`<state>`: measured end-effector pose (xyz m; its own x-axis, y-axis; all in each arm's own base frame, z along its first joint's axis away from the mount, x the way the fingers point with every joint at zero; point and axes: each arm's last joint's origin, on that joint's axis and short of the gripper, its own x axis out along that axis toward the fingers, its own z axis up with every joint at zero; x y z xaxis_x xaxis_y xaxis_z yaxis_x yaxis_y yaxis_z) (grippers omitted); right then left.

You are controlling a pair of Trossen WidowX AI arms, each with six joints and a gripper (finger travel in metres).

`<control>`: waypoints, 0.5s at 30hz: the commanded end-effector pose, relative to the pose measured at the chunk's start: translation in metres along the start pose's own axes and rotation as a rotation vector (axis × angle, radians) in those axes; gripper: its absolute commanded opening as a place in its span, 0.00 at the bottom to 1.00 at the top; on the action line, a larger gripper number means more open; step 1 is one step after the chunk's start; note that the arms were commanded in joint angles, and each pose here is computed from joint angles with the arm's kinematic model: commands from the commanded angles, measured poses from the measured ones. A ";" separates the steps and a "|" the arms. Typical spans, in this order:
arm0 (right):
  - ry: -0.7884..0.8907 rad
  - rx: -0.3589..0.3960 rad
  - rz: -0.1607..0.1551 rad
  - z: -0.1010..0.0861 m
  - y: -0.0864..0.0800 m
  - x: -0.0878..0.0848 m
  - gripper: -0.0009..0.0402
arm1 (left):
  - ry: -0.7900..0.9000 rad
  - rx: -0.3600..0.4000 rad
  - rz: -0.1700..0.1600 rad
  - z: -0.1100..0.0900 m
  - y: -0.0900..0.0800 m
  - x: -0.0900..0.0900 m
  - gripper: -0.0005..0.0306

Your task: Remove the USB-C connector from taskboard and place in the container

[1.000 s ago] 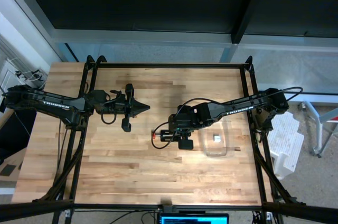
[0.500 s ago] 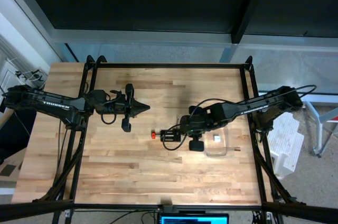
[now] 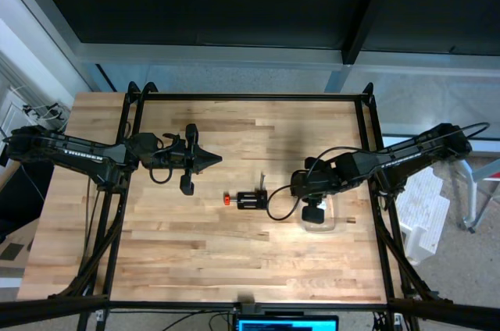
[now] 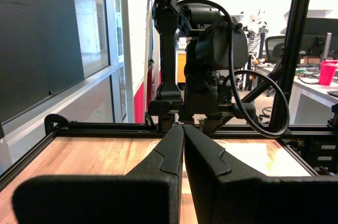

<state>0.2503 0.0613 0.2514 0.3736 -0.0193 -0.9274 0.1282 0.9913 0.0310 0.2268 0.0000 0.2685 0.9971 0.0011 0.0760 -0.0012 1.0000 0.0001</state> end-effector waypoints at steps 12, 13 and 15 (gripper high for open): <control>0.038 0.013 -0.014 -0.021 -0.006 0.006 0.09 | 0.000 0.000 0.000 0.000 0.000 0.000 0.02; 0.040 0.013 -0.015 -0.021 -0.006 0.006 0.11 | 0.000 0.000 0.000 0.000 0.000 0.000 0.02; 0.040 0.013 -0.014 -0.021 -0.006 0.006 0.15 | 0.000 0.000 0.000 0.000 0.000 0.000 0.02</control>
<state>0.2323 0.0580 0.2375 0.3355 -0.0274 -0.9416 0.1462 0.9890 0.0233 0.2268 0.0000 0.2685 0.9971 0.0011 0.0764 -0.0012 1.0000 0.0001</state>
